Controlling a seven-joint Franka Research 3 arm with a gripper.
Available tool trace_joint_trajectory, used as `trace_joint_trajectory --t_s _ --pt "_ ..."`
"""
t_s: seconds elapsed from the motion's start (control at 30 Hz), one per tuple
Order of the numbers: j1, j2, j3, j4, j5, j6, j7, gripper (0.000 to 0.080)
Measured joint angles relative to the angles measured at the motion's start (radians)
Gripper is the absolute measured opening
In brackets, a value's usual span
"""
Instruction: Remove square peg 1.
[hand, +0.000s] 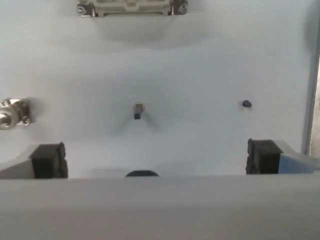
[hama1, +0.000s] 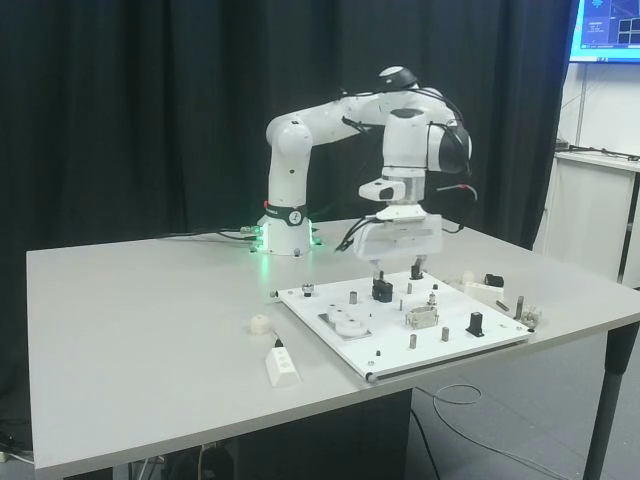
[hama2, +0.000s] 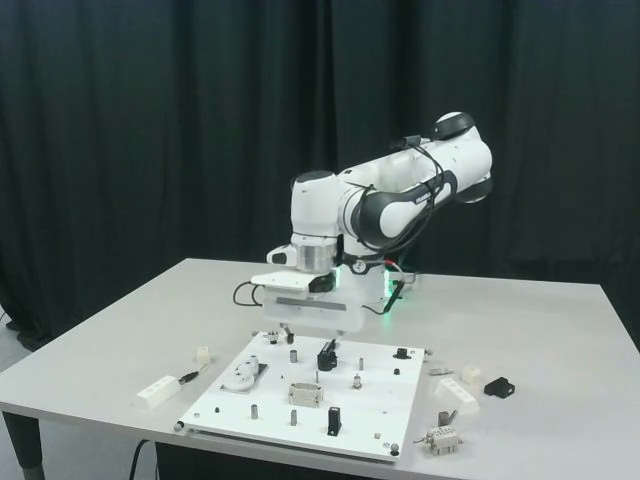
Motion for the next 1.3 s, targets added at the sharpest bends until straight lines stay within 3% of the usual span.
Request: trace_joint_trajectory --t_s 0.53,1.3 --pt "-0.051 0.018 0.065 0.053 0.011 0.019 -0.007 0.0800" --pt "-0.072 0.024 0.112 0.068 0.011 0.026 0.004 0.0800"
